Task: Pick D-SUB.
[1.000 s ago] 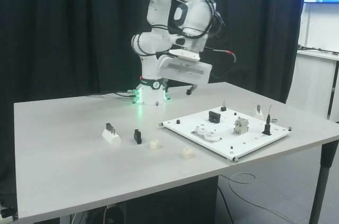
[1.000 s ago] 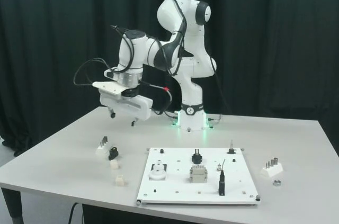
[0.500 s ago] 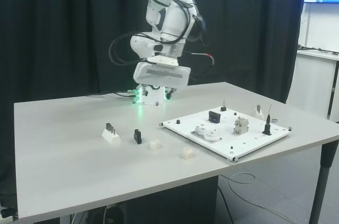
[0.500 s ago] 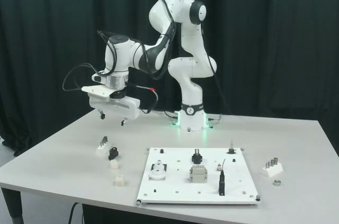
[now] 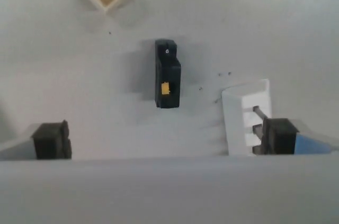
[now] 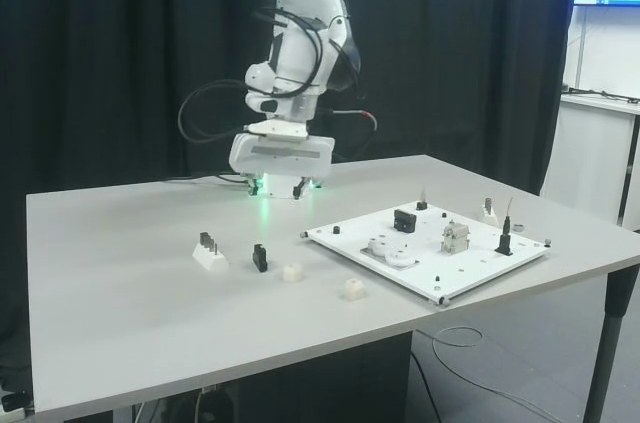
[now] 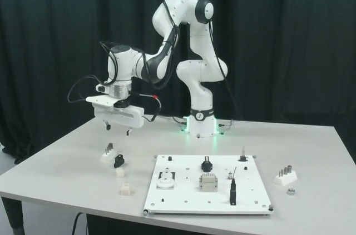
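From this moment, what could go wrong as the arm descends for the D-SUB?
1. The white holder block lies close beside the small black D-SUB connector; one finger already overlaps it in the wrist view and may strike it.
2. The gripper hangs high, so a misaligned descent could shove the connector along the grey table.

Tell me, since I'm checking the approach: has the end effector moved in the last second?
Yes. The end effector has swung away from the white board and now hangs above the small black plug, fingers open.
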Controlling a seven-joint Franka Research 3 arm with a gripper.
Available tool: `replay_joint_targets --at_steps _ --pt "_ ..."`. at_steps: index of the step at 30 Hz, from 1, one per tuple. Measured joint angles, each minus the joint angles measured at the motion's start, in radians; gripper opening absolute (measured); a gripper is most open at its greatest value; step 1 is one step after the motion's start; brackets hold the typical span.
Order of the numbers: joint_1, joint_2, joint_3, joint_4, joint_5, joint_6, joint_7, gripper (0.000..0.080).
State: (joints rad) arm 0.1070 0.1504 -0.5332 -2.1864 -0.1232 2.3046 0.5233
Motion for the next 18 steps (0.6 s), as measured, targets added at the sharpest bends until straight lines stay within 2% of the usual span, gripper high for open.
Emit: replay_joint_targets --at_steps 12,18 --pt "-0.012 -0.001 -0.016 -0.111 0.058 0.156 -0.060 0.0800" --pt "-0.012 0.009 -0.022 -0.132 0.085 0.195 -0.067 0.0800"
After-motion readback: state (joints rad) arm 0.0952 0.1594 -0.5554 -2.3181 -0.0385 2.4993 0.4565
